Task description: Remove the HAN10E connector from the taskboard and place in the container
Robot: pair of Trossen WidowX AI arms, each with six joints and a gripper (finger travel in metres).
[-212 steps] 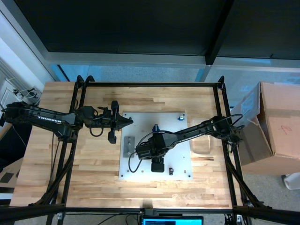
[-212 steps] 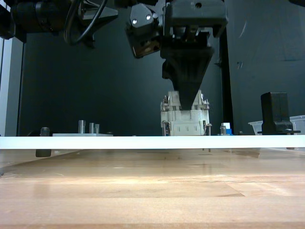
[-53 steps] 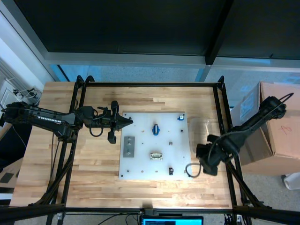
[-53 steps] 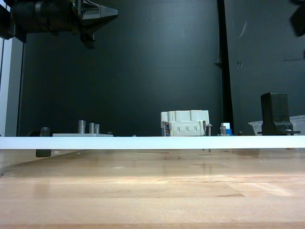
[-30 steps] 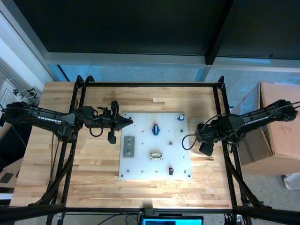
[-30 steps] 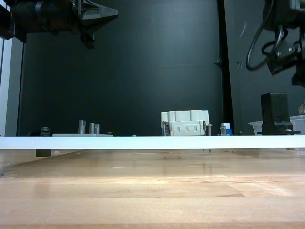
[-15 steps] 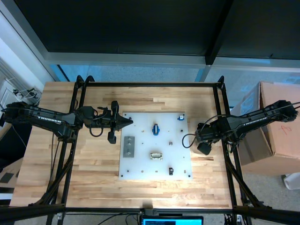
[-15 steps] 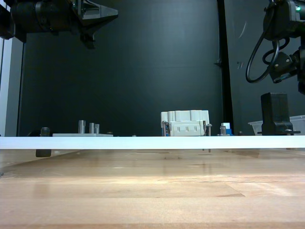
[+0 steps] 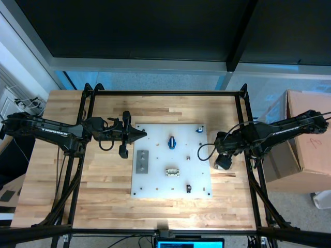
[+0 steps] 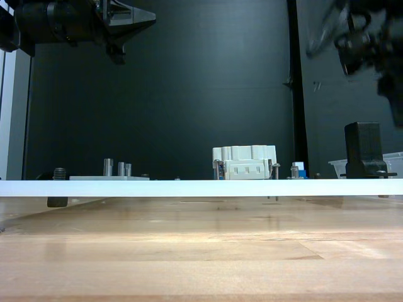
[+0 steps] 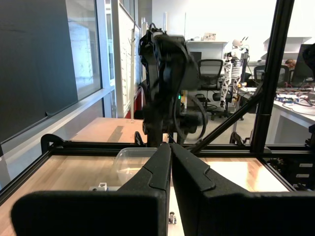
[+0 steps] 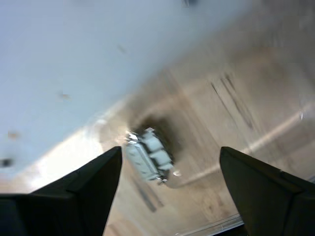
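Observation:
The HAN10E connector (image 12: 147, 160), a pale grey block, lies free on its side on the floor of the clear container (image 11: 129, 166), clear of the board. My right gripper (image 12: 170, 150) hangs open straight above it, holding nothing. In the high view that gripper (image 9: 223, 159) is just off the white taskboard's (image 9: 155, 186) right edge. A pale grey base housing (image 9: 172, 172) still stands on the board (image 10: 244, 162). My left gripper (image 9: 138, 133) hovers shut over the board's left edge, high up (image 10: 135, 19), fingers (image 11: 157, 169) pressed together.
On the board stand a grey metal block with pegs (image 9: 141, 160), a blue part (image 9: 171, 142) and a small black part (image 9: 189, 188). A black frame (image 9: 243, 129) rings the table. A cardboard box (image 9: 305, 139) sits to the right.
Seven seconds ago the right gripper was on the connector at the board; the connector's upper part has left the board and lies in the container. Over the last second the right gripper has risen.

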